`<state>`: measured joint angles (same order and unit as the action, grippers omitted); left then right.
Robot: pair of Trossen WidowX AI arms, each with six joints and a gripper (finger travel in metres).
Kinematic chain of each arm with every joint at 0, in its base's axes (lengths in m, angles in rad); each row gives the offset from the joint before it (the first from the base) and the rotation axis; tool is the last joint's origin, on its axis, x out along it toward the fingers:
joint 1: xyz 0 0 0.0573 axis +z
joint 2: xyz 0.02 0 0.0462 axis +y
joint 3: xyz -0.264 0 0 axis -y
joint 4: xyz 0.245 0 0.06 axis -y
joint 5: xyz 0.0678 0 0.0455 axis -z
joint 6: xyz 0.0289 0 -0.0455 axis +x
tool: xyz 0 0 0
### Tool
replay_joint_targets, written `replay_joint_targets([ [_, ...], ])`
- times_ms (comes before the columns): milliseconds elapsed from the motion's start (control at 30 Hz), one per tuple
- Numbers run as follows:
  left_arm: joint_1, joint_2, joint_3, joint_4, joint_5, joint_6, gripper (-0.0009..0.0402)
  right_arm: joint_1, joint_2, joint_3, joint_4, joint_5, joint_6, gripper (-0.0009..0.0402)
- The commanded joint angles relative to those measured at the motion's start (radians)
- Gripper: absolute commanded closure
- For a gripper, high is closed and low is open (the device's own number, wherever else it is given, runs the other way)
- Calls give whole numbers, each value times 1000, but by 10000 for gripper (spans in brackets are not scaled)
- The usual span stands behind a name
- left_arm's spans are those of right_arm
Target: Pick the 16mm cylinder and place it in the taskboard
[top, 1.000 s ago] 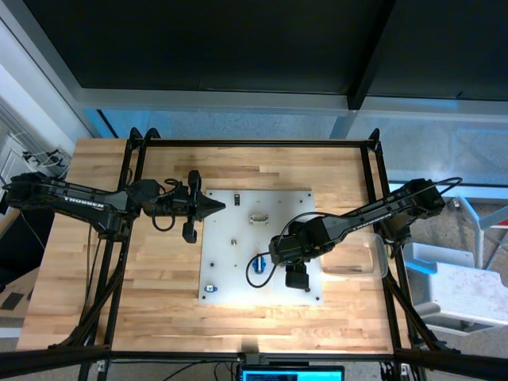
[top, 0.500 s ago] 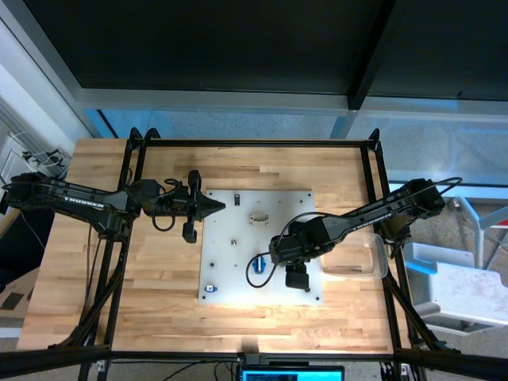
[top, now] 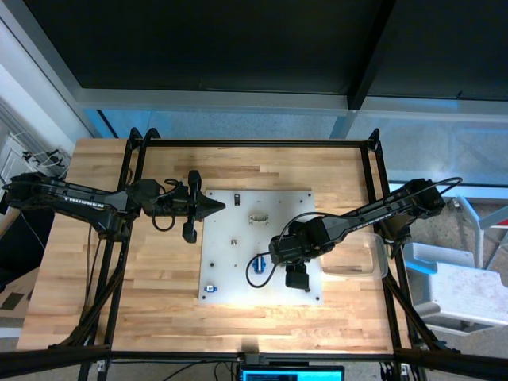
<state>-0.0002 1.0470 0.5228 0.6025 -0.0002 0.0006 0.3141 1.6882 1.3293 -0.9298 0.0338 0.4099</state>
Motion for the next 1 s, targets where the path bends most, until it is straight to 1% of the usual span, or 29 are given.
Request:
replay_joint_targets([
  [33,0,0,0,0,0,0,393,0,0,0,0,0,0,216],
  [1000,0,0,0,0,0,0,393,0,0,0,0,0,0,216],
])
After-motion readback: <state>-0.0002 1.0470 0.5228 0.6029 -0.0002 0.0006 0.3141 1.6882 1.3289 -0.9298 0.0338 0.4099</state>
